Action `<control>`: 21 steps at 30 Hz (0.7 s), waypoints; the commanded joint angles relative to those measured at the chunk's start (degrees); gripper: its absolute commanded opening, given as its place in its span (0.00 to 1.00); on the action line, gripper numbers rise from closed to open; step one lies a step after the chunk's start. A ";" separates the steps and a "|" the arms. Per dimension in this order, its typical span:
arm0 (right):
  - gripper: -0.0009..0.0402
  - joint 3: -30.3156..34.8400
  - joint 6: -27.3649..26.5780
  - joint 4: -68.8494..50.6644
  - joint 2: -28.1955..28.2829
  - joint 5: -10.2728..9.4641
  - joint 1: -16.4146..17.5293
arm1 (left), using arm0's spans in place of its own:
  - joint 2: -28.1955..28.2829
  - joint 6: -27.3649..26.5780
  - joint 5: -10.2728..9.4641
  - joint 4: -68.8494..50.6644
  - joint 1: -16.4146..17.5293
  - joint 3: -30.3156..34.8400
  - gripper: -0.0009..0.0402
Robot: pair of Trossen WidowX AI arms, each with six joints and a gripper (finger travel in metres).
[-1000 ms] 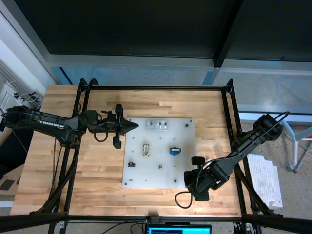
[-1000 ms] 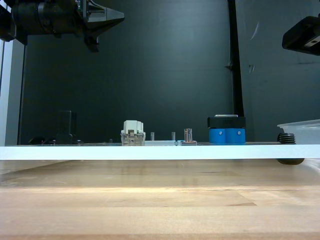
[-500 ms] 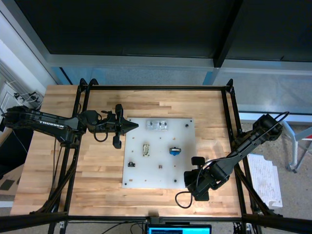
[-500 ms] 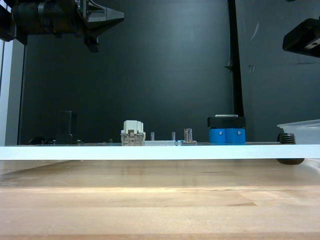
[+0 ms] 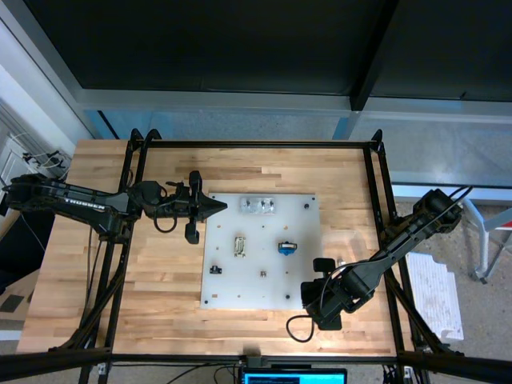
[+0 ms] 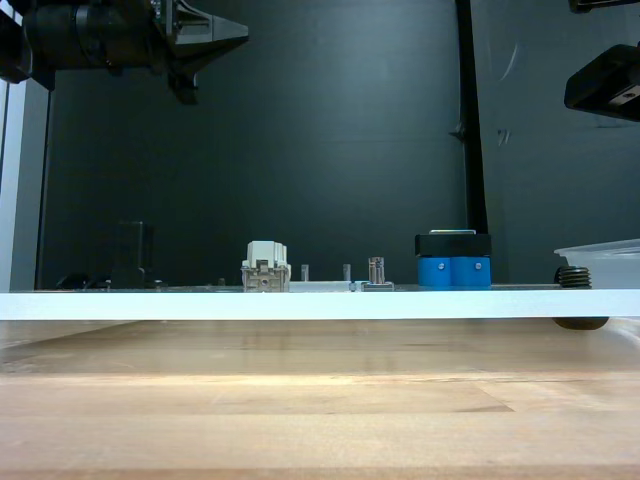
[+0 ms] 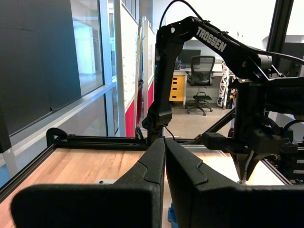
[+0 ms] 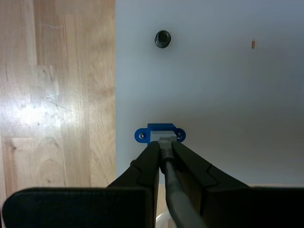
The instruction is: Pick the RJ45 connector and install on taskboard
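Wooden table (image 5: 160,304), one white taskboard (image 5: 240,286), two grippers.
At the board's near right corner, the right gripper (image 8: 165,145) is clamped on the single RJ45 connector (image 8: 165,140), whose nose meets one blue socket mount (image 8: 160,135). If tilted, the plug may jam or slide back between the fingers. The left gripper (image 7: 165,142), closed and empty, hovers over the far left corner.

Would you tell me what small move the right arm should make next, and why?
Probably ease the right gripper straight ahead: it is shut on the RJ45 connector, whose tip meets the blue fitting on the taskboard, seemingly lined up. The left gripper hangs shut, raised near the board's far left corner.
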 commanded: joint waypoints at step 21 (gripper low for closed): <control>0.07 -0.55 0.20 0.74 0.20 -0.28 0.00 | 0.00 0.00 0.00 0.00 0.02 0.00 0.02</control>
